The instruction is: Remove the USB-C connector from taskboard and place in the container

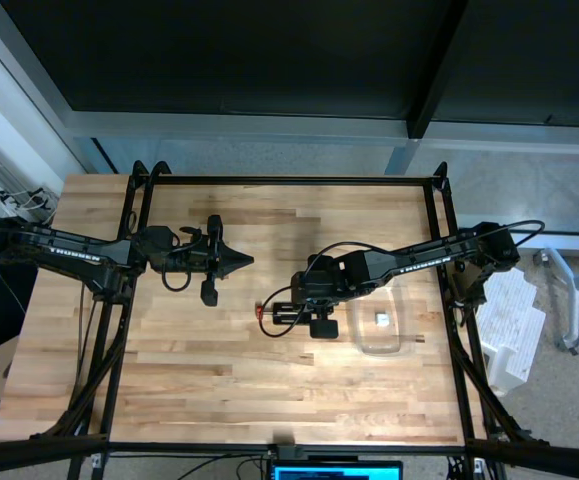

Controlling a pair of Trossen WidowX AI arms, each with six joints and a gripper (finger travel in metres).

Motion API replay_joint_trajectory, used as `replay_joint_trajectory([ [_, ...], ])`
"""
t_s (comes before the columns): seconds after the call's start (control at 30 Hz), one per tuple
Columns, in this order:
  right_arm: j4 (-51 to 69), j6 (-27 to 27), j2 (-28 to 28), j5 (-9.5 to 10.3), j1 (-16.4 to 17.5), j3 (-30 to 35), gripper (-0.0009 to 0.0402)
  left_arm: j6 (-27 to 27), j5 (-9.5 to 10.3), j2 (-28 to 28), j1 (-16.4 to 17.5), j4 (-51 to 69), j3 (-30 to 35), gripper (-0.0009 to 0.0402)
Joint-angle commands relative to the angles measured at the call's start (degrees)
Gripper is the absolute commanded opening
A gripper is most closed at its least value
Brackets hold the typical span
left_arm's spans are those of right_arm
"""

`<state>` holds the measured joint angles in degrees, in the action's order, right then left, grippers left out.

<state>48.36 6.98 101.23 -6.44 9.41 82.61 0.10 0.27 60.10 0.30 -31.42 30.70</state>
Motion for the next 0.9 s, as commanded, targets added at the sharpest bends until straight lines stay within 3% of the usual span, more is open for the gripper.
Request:
replay_joint_trajectory([
  [0.03,0.4,0.1,-0.1,0.13,0.0,0.0,0.0000,0.0,-0.02,0.0,0.0,0.1,0.0,0.0000],
  [0.53,3.5,1.6,-6.1,0.15,2.4,-1.4,0.0000,0.0,0.00,0.0,0.0,0.1,0.0,0.0000],
  [0.9,4.8,3.6,-15.5,0.22,4.1,-10.4,0.0000,0.0,-0.02,0.0,0.0,0.0,0.0,0.0000],
])
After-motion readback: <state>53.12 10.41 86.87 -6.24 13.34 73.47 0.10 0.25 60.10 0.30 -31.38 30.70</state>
